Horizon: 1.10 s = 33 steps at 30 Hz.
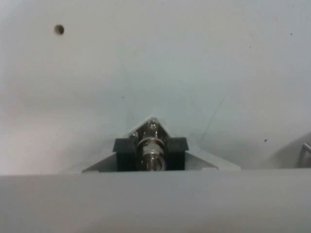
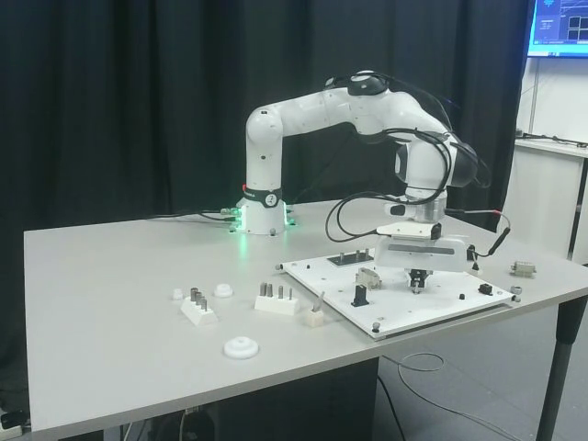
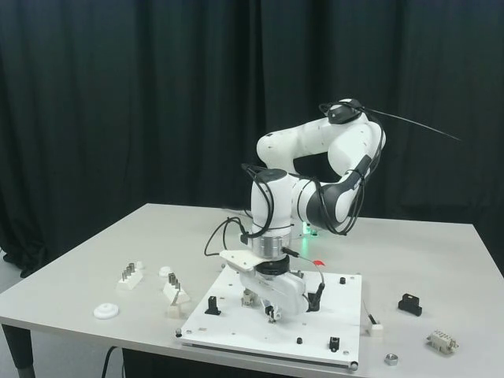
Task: Insert BNC.
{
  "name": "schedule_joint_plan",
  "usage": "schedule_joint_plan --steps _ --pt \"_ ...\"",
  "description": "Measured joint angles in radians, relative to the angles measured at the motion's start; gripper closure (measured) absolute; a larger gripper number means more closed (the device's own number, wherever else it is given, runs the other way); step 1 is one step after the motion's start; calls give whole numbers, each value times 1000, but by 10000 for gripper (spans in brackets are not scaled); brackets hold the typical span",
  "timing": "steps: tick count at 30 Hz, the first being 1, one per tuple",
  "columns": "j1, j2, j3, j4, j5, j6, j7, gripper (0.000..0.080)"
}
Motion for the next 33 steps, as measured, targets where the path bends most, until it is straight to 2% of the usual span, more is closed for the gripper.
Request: schedule_joint_plan --steps 11,17,33 --pt "-5 0 1 3 4 -3 4 681" --pt "-8 0 0 5 9 -8 91 681" --pt "-11 0 -1 8 9 -14 192 681"
